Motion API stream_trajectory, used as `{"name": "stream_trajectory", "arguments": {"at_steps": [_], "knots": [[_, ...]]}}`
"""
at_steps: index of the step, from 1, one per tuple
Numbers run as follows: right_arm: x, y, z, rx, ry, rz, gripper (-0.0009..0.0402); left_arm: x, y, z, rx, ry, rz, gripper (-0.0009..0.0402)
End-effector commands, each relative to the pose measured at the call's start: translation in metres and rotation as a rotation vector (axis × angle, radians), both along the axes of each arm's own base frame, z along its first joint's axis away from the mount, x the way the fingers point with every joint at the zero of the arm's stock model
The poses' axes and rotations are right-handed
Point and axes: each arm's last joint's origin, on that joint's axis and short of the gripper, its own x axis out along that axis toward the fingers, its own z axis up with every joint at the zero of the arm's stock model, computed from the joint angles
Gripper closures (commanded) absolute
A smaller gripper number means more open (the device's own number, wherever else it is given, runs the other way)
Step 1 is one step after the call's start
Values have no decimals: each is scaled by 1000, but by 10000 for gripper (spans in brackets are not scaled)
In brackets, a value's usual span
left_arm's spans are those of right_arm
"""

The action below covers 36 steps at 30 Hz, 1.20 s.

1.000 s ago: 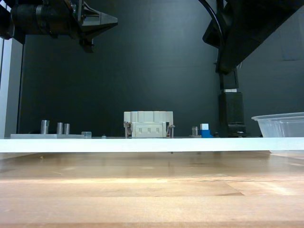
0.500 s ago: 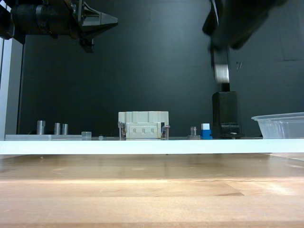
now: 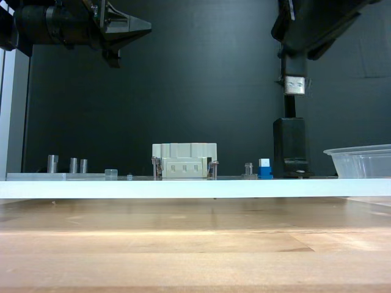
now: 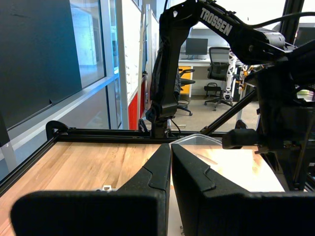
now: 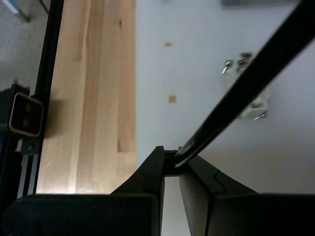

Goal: Remove the USB connector from the USB hub and place in the container

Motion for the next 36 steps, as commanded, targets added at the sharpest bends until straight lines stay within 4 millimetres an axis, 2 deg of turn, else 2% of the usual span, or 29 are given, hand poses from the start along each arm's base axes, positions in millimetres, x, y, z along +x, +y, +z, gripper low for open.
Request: {"name": "stream_trajectory", "arguments": {"at_steps": [1, 8, 24, 36], "knots": [[-1, -1, 2, -1, 2, 2, 393, 0, 0, 0, 0, 0, 0, 392], [-7, -5, 7, 9, 27, -6, 393, 0, 0, 0, 0, 0, 0, 392], [-52, -36, 37, 20, 207, -145, 393, 0, 0, 0, 0, 0, 0, 392], [-79, -52, 31, 99, 264, -180, 393, 0, 0, 0, 0, 0, 0, 392]]}}
